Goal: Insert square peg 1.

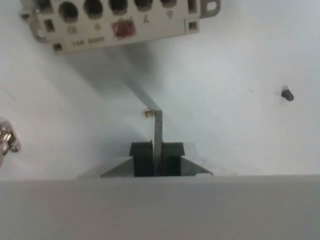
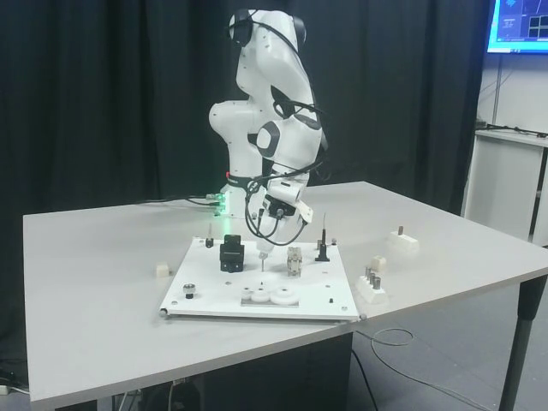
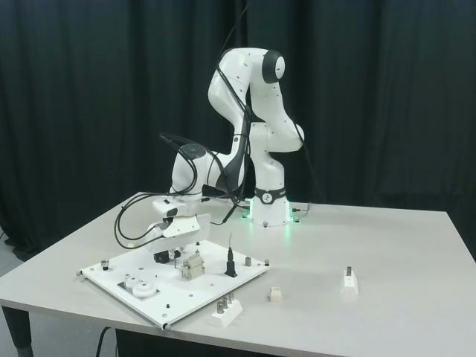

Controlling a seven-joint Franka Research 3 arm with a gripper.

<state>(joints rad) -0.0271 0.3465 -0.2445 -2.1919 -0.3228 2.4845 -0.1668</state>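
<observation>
Pinching a thin grey square metal peg (image 1: 158,135) between closed fingers, the black two-fingered gripper (image 1: 157,159) hangs above the white board (image 2: 214,287); peg upright, tip beside a small hole (image 1: 148,113), mid-board.

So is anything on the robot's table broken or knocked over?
Nothing stands out. The white board lies flat on the grey table, and its small parts stand upright. The gripper holds a thin grey peg pointing down over the board. The loose white blocks beside the board sit upright too.
</observation>
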